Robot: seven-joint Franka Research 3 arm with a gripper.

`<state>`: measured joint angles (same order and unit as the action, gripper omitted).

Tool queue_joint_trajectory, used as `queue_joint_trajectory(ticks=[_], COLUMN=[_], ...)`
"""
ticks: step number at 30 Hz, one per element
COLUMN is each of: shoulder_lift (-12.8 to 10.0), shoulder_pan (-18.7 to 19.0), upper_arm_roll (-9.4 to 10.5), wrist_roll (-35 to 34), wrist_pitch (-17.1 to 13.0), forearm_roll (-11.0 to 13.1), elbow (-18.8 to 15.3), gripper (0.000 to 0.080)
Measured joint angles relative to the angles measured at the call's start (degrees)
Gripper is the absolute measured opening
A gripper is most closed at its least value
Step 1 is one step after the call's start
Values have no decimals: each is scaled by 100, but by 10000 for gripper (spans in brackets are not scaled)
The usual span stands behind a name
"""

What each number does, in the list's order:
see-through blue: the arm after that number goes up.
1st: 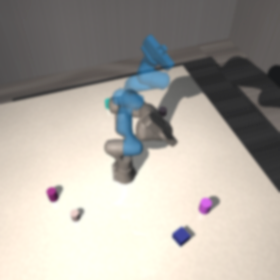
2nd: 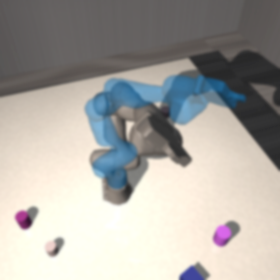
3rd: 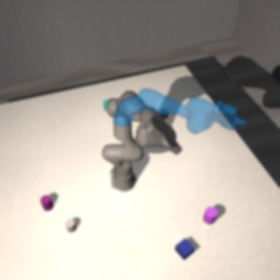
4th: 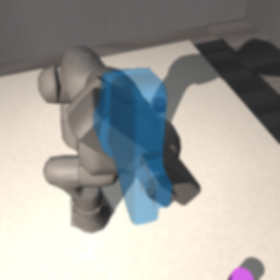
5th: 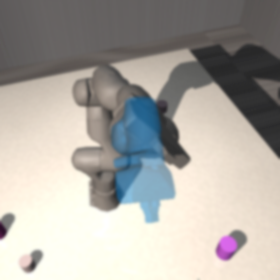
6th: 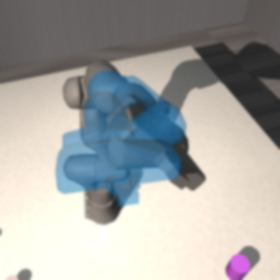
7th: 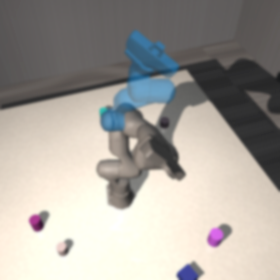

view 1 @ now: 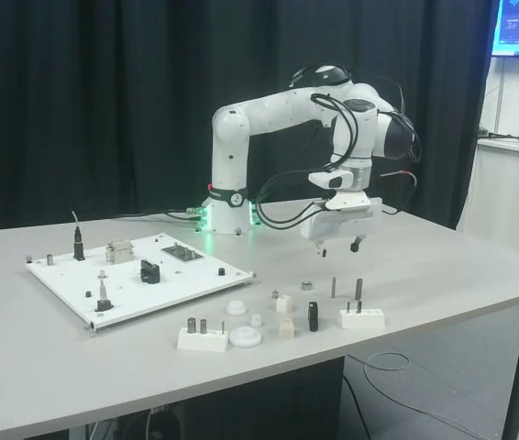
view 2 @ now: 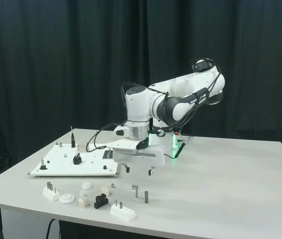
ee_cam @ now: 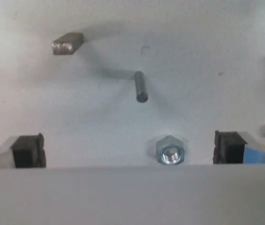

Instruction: Pick round peg 3.

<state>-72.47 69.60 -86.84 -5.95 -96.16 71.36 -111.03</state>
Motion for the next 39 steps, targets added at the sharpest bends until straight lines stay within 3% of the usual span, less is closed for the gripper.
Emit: queue_joint_trajectory(ticks=[26,39], shoulder_lift=[0,0], shoulder_pan=[-2,-17], upper_arm_roll=[-56,-104], wrist_roll=[-125,-67], wrist_pitch=[0,-2], forearm_roll=[-18,-169], elbow=[31,155], gripper=[800,800])
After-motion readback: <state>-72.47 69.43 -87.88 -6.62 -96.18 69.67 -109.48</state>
